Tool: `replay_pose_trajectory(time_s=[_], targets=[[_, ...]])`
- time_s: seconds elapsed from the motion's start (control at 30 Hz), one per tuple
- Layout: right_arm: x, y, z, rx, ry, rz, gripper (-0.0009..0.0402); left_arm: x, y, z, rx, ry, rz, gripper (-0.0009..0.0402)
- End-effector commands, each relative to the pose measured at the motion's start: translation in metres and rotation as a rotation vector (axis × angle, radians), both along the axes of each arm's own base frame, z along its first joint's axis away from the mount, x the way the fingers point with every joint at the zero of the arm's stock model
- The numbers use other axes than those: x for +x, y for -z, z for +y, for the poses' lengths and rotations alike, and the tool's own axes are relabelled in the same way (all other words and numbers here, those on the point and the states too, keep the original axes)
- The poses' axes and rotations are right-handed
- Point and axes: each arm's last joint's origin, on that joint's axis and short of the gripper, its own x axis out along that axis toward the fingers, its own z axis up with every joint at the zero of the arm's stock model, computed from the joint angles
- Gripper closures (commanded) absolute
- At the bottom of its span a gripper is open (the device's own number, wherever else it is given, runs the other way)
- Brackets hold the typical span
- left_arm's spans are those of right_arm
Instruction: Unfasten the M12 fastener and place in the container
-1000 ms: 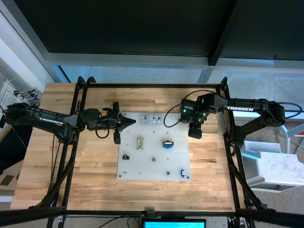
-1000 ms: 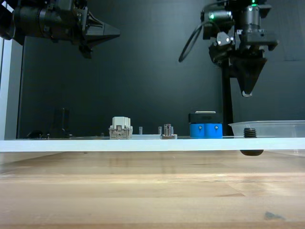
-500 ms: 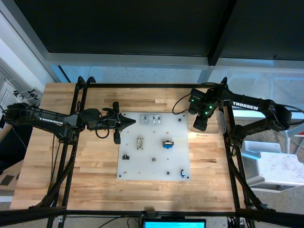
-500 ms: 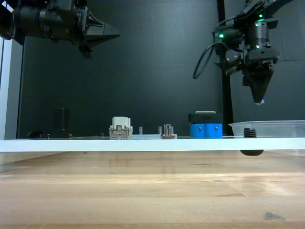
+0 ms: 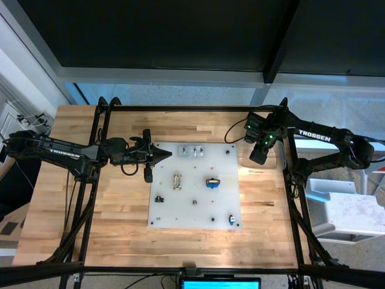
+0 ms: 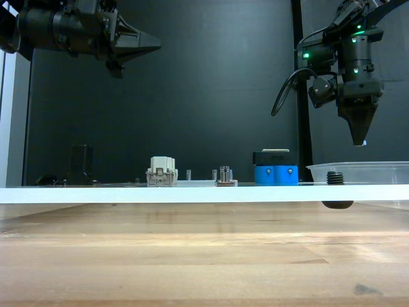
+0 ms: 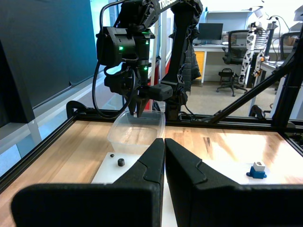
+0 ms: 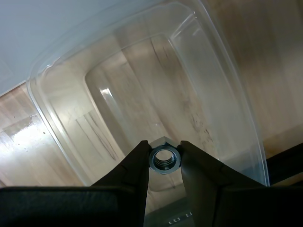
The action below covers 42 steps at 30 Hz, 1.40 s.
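The M12 fastener (image 8: 164,159), a small silver nut, sits pinched between the fingers of my right gripper (image 8: 164,152). That gripper (image 5: 257,158) hangs point-down over the container (image 5: 280,159), a clear plastic tub off the board's far right corner. In the low view its tip (image 6: 361,142) is a short way above the tub's rim (image 6: 383,166). The black stud (image 6: 333,177) shows bare ribs with no nut on it. My left gripper (image 5: 165,154) is shut and empty, held high beyond the board's far left side.
On the white board (image 5: 180,211) stand a blue block connector (image 5: 212,182), a grey connector (image 5: 178,182), a blue-and-silver round piece (image 5: 231,220) and a black post (image 5: 227,152) at its far right corner. Black frame rails (image 5: 287,180) flank the table.
My right gripper carried the nut rightward from the board's far right edge to above the container and came down closer to its rim. The left arm has not moved.
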Motion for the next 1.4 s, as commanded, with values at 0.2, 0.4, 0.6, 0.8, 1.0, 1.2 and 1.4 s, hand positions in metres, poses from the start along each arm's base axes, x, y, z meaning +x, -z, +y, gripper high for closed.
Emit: replay_pose_trajectory(time_s=[0.2,0.4,0.6,0.8,1.0,1.2,1.4], targets=[[0.0001,-0.0001,0.0001,0.001,0.022,-0.001,0.0259,0.0001,0.0001,0.0001,0.0,0.0,0.0,0.0393],[0.0003,-0.0001,-0.0001,-0.001,0.022,-0.003,0.0211,0.0001,0.0001,0.0,0.0,0.0,0.0,0.0393],[0.0005,-0.0001,-0.0002,-0.004,0.022,-0.003,0.0181,0.0001,0.0001,0.0,0.0,0.0,0.0,0.0393],[0.0007,-0.0001,-0.0003,-0.005,0.022,-0.006,0.0173,0.0001,0.0,0.0,0.0,0.0,0.0,0.0393],[0.0013,-0.0002,-0.0007,-0.009,0.022,-0.012,0.0173,0.0001,0.0001,0.0,0.0,0.0,0.0,0.0393],[0.0018,-0.0002,-0.0009,-0.011,0.022,-0.017,0.0173,0.0001,0.0001,0.0001,0.0,0.0,0.0,0.0393],[0.0027,-0.0004,-0.0015,-0.017,0.022,-0.027,0.0173,0.0001,0.0001,0.0001,0.0,0.0,0.0,0.0393]])
